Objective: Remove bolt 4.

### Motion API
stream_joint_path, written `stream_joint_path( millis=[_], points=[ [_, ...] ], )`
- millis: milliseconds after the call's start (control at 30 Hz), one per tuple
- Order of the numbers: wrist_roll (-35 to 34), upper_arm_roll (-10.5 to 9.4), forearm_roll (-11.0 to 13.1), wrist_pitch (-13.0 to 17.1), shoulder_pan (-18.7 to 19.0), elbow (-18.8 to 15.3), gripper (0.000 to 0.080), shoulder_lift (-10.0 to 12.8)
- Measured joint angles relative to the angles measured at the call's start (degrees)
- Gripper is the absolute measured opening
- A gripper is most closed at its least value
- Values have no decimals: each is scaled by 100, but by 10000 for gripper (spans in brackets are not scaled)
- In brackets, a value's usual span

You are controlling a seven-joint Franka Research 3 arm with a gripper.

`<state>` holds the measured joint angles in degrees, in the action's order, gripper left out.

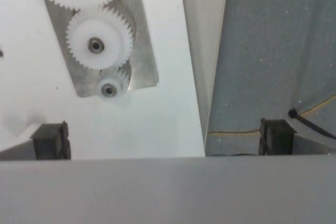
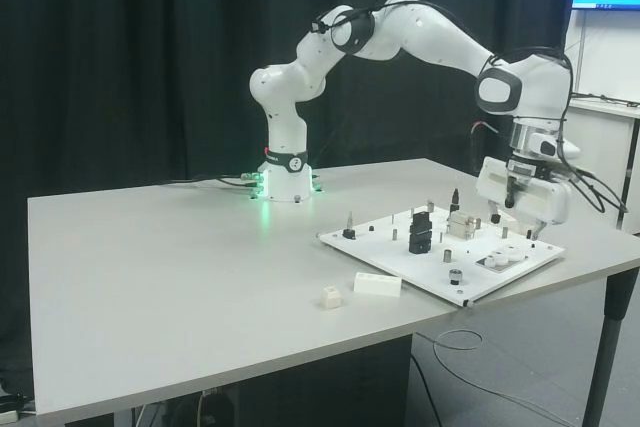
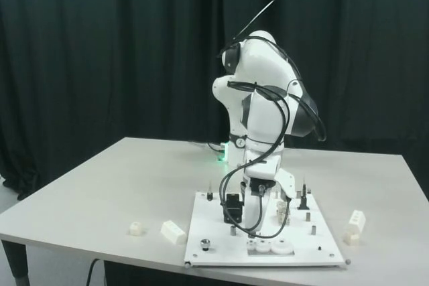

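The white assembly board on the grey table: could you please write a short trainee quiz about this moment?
1. True or false: the hand grips a bolt.
2. How many white gears mesh in a row in the wrist view? A) two B) three C) five
3. Fill in: the loose white blocks lie on the ___, off the assembly board.

Key: 1 false, the black fingertips stand apart with nothing between them. 2 B. 3 table.
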<state>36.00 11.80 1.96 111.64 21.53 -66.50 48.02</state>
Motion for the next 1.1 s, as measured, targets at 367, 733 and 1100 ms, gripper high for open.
stream_joint_path(
  millis=[367, 733, 1100],
  points=[
    [-43, 3, -9, -165, 1, 3, 800, -105],
    [-231, 3, -8, -204, 6, 3, 800, -133],
    [-2583, 33, -1, -204, -14, 3, 800, -133]
  ],
)
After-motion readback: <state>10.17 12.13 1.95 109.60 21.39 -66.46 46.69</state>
